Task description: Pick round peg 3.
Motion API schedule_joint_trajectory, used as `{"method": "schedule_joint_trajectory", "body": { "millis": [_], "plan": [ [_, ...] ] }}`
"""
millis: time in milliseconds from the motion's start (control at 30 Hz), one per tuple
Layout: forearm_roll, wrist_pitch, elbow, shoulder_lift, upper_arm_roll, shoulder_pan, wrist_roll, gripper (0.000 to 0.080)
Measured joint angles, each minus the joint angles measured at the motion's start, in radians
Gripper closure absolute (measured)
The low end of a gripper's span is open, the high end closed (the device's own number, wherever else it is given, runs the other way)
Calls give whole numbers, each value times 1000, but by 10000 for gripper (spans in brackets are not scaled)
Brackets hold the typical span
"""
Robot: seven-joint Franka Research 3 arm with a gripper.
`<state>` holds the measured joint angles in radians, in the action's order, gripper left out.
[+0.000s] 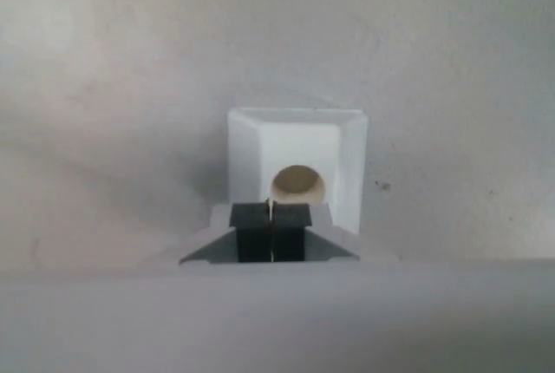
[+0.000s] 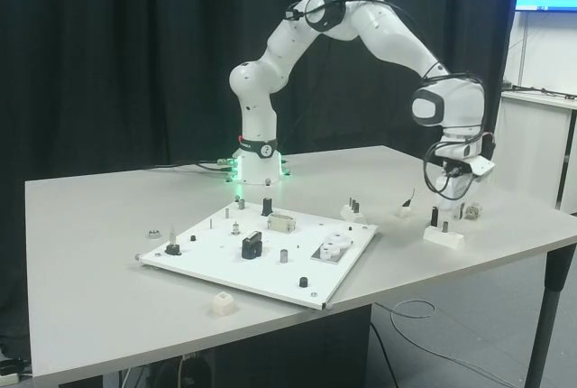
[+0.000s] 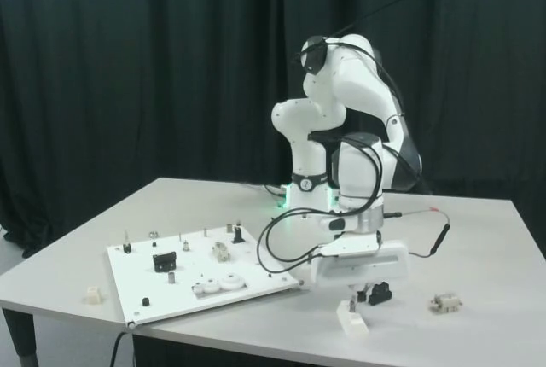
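Note:
My gripper [image 1: 270, 234] hangs just above a small white holder block [image 1: 295, 143] whose round hole [image 1: 297, 184] is seen bare. Its black fingers [image 1: 251, 232] are pressed together, with only a thin pale sliver of round peg 3 [image 1: 271, 210] showing between them. From the first room view the gripper [image 2: 435, 217] sits over the block [image 2: 444, 237] near the table's right front edge. In the second room view a short grey peg tip [image 3: 351, 305] pokes out under the gripper [image 3: 351, 299], right above the block [image 3: 353, 322].
A white assembly board [image 2: 216, 266] with several small parts lies left of the block. A white cube [image 2: 223, 304] rests by the front edge. Small fixtures [image 2: 352, 210] and a connector [image 3: 446, 302] stand close by, plus a black part [image 3: 380, 292]. Cables trail from the wrist.

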<state>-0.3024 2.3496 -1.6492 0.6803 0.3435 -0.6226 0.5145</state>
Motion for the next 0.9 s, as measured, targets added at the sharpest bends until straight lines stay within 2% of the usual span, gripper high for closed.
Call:
{"method": "schedule_joint_trajectory", "body": {
  "millis": [300, 500, 533, 700, 733, 900],
  "plan": [
    [1, -119, 64, -19, 13, -2, 4, 801],
    [2, -165, 92, -25, 28, -8, 6, 801],
    [2, -170, 95, -25, 31, -10, 6, 699],
    [2, -193, 105, -25, 43, -17, 6, 699],
    [2, -196, 106, -25, 45, -18, 7, 397],
    [3, -198, 105, -25, 49, -18, 11, 397]
  ]
}}
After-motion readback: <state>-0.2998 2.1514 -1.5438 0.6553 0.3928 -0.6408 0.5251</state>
